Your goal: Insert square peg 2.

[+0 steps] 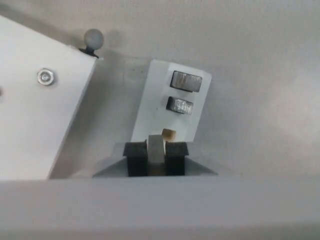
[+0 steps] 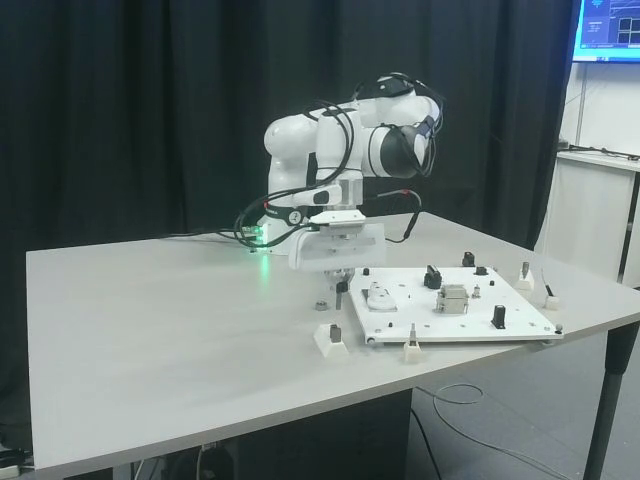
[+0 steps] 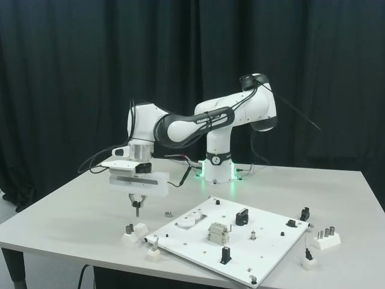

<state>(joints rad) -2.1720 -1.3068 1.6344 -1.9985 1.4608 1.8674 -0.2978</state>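
Fingers: black fingers (image 1: 134, 157) of the gripper (image 1: 155, 159) are clamped on square peg 2 (image 1: 155, 156), a grey bar held upright.
Peg location: off the table, hanging above the small white holder (image 1: 170, 102) (two grey pegs sit in it).
Done: peg is picked up.
Left: carry it to the white board (image 3: 240, 238), then seat it; the target hole cannot be made out.
Surface: grey table (image 2: 150, 320).
Room: black curtain (image 3: 72, 72) behind.
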